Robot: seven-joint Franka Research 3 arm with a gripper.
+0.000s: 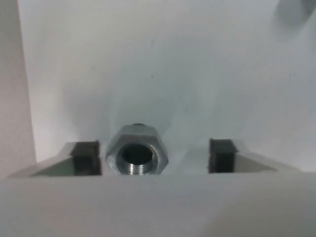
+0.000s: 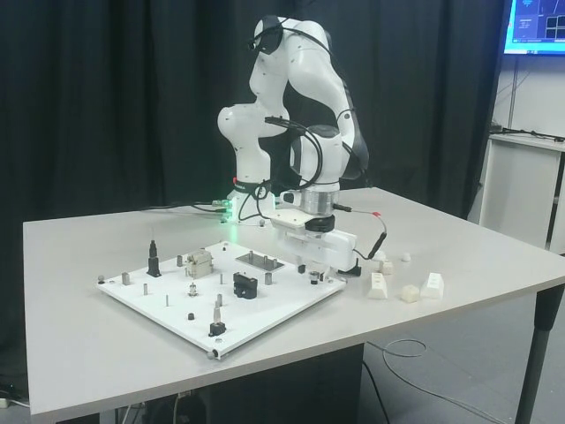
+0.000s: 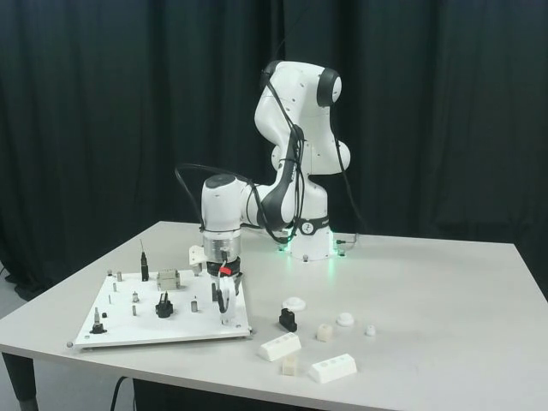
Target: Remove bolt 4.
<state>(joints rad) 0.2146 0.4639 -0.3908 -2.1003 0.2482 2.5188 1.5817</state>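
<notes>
In the wrist view a grey metal bolt [image 1: 137,154] with a hexagonal, hollow threaded top stands on the white board [image 1: 163,74]. My gripper [image 1: 155,157] is open around it. The bolt sits close to one black pad [image 1: 86,158] and well apart from the other pad [image 1: 221,155]. In the first room view the gripper [image 2: 306,265] hangs low over the board's [image 2: 256,320] near right corner, just above the small bolt [image 2: 313,280]. In the second room view the gripper [image 3: 223,296] is down at the board's [image 3: 171,332] right edge.
Several posts, bolts and black fixtures [image 2: 244,285] stand elsewhere on the board, with a grey block [image 2: 199,263] near its middle. White blocks [image 2: 432,285] and small parts [image 3: 294,304] lie on the grey table [image 2: 79,265] right of the board. A cable [image 2: 375,243] trails from the wrist.
</notes>
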